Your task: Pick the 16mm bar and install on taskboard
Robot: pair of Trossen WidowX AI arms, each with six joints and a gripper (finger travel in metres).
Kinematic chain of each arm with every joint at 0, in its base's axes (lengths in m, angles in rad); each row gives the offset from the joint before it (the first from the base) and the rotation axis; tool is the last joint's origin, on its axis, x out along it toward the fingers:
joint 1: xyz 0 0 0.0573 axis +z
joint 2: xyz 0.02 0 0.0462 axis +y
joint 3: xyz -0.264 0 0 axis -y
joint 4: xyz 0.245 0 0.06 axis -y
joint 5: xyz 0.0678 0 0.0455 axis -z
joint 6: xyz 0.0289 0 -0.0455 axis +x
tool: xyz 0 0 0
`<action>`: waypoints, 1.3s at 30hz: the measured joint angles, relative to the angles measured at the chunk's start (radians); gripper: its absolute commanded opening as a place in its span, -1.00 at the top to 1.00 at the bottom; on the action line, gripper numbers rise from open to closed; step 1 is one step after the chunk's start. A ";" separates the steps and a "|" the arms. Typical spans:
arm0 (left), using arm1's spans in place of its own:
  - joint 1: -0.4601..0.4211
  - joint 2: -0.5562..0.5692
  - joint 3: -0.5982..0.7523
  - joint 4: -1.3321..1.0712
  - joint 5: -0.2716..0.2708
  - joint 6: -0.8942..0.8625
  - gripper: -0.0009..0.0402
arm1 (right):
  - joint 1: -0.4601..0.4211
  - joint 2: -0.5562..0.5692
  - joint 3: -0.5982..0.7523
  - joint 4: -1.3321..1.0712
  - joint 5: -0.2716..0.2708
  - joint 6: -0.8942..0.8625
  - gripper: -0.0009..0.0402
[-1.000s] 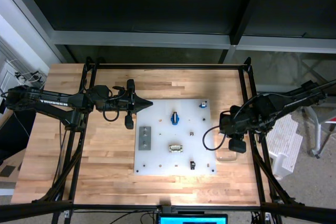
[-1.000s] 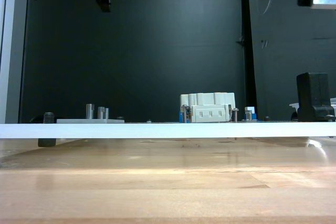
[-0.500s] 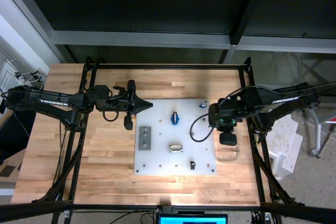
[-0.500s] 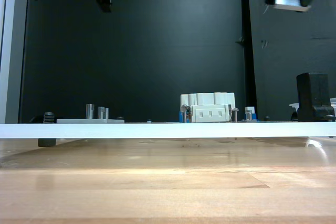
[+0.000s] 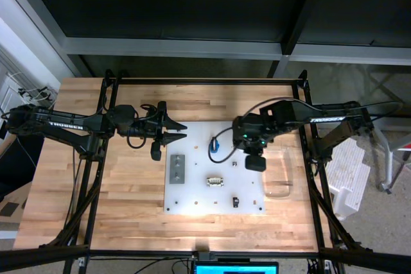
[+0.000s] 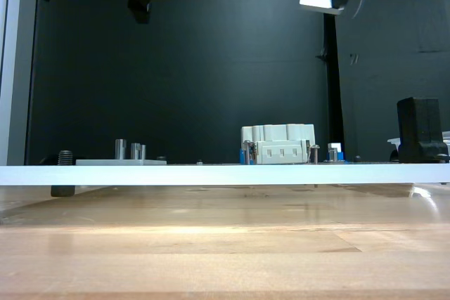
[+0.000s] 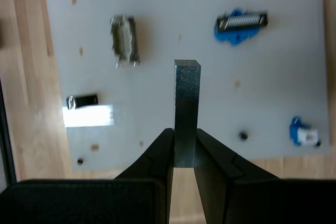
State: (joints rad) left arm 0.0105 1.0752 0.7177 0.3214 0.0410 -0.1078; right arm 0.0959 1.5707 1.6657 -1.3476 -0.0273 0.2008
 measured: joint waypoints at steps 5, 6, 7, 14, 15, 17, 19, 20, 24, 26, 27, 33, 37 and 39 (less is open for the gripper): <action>0.000 0.000 0.000 -0.045 -0.010 -0.037 0.27 | -0.056 0.045 0.058 0.029 -0.029 -0.056 0.96; 0.000 0.000 0.000 -0.053 -0.016 -0.042 0.27 | -0.064 0.056 0.074 0.029 -0.029 -0.068 0.96; 0.000 0.000 0.000 -0.062 -0.023 -0.047 0.26 | -0.071 0.068 0.092 0.030 -0.029 -0.080 0.96; 0.000 0.000 0.000 -0.083 -0.055 -0.066 0.26 | -0.100 0.167 0.235 0.030 -0.077 -0.117 0.96; 0.000 0.000 0.000 -0.084 -0.058 -0.066 0.26 | -0.101 0.183 0.256 0.030 -0.083 -0.119 0.96; 0.000 0.000 0.000 -0.084 -0.064 -0.066 0.26 | -0.105 0.214 0.293 0.030 -0.082 -0.122 0.96; 0.000 0.000 0.000 -0.088 -0.069 -0.066 0.26 | -0.110 0.242 0.326 0.029 -0.082 -0.129 0.96; 0.000 0.000 0.000 -0.089 -0.069 -0.066 0.26 | -0.113 0.255 0.340 0.029 -0.082 -0.129 0.96; 0.000 0.000 0.000 -0.103 -0.068 -0.065 0.26 | -0.123 0.299 0.387 0.032 -0.084 -0.132 0.96; 0.000 0.000 0.000 -0.122 -0.068 -0.064 0.26 | -0.127 0.317 0.406 0.033 -0.099 -0.134 0.96; 0.000 0.000 0.000 -0.130 -0.068 -0.064 0.26 | -0.129 0.327 0.414 0.036 -0.103 -0.134 0.96; 0.000 0.000 0.000 -0.142 -0.068 -0.064 0.26 | -0.130 0.361 0.441 0.066 -0.108 -0.145 0.96; -0.008 0.019 0.000 -0.140 -0.068 -0.063 0.26 | -0.136 0.367 0.440 0.107 -0.108 -0.147 0.96; -0.013 0.045 0.008 -0.150 -0.068 -0.063 0.26 | -0.139 0.368 0.439 0.117 -0.108 -0.147 0.96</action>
